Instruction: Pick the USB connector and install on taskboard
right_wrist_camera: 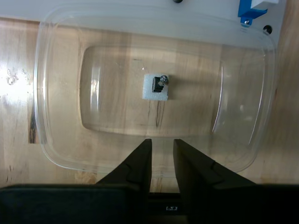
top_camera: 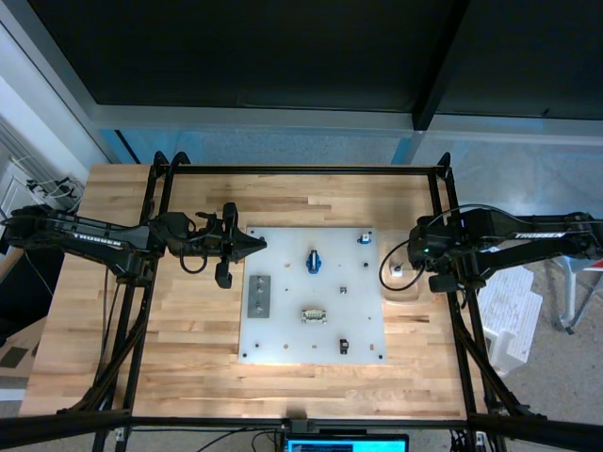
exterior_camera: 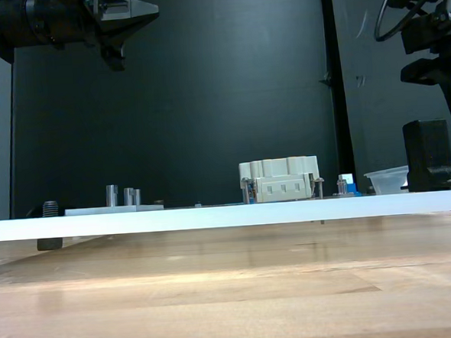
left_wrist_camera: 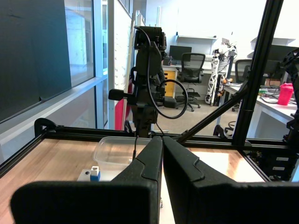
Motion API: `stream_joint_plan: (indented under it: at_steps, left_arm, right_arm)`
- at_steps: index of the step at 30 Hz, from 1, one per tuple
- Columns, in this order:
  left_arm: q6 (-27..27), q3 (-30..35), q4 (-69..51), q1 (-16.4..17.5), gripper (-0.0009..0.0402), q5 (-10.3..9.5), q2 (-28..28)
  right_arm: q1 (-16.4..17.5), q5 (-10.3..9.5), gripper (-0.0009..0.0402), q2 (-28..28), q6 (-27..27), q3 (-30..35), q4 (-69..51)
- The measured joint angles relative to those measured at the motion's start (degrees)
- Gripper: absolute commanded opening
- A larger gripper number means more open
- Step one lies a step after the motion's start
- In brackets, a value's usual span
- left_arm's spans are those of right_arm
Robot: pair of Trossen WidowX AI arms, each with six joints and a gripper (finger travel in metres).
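The USB connector (right_wrist_camera: 157, 87), a small white square with a black and silver piece, lies in a clear plastic tray (right_wrist_camera: 46, 93) just right of the white taskboard (top_camera: 283, 330). In the high view the USB connector (top_camera: 397, 270) is a small speck. My right gripper (right_wrist_camera: 162, 143) hangs above the tray's near side, pointing down, its fingers open by a narrow gap with nothing between them. My left gripper (top_camera: 252, 245) hovers high over the taskboard's left edge, pointing right; in the left wrist view this left gripper (left_wrist_camera: 162, 140) is shut and empty.
On the taskboard stand a grey metal block (top_camera: 258, 295), a blue part (top_camera: 314, 261), a silver multi-pin socket (top_camera: 314, 315), a small black part (top_camera: 344, 346) and a small blue-and-white piece (top_camera: 365, 239). A black frame (top_camera: 301, 170) rings the wooden table.
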Motion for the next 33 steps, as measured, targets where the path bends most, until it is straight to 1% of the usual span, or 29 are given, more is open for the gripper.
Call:
stream_joint_plan:
  at_steps: [7, 9, 12, 15, 17, 19, 20, 27, 33]
  left_arm:
    - [0.02, -0.02, 0.0, 0.0, 0.0, 0.0, 0.0]
    - [0.02, -0.02, 0.0, 0.0, 0.0, 0.0, 0.0]
    - [0.0, -0.02, 0.02, 0.0, 0.0, 0.0, -0.02]
    - [0.02, -0.02, 0.0, 0.0, 0.0, 0.0, 0.0]
    - [0.02, -0.02, 0.02, 0.0, 0.0, 0.0, 0.0]
    - [0.0, -0.02, 0.0, 0.0, 0.0, 0.02, 0.0]
    - [0.0, -0.02, 0.0, 0.0, 0.0, 0.02, 0.0]
    - [0.0, -0.02, 0.0, 0.0, 0.0, 0.0, 0.0]
    - [0.0, -0.02, 0.02, 0.0, 0.0, 0.0, 0.0]
  right_arm:
    - [0.02, -0.02, 0.0102, 4.24, 0.04, -0.02, 1.03]
    - [0.04, -0.31, 0.0107, 5.05, 0.35, -0.11, 3.43]
    - [0.07, -1.42, 0.0115, 6.25, 1.05, -0.79, 6.03]
    - [0.07, -1.51, 0.0123, 7.63, 1.16, -1.86, 6.8]
    - [0.04, -1.16, 0.013, 8.57, 1.42, -1.95, 6.99]
    - [0.0, -0.09, 0.0138, 9.57, 1.77, -1.95, 7.45]
    - [0.0, 0.0, 0.0142, 10.05, 1.77, -1.99, 8.07]
    - [-0.13, 0.02, 0.0161, 13.99, 1.53, -2.99, 11.39]
    - [-0.66, 0.02, 0.0161, 16.11, 1.03, -3.06, 12.94]
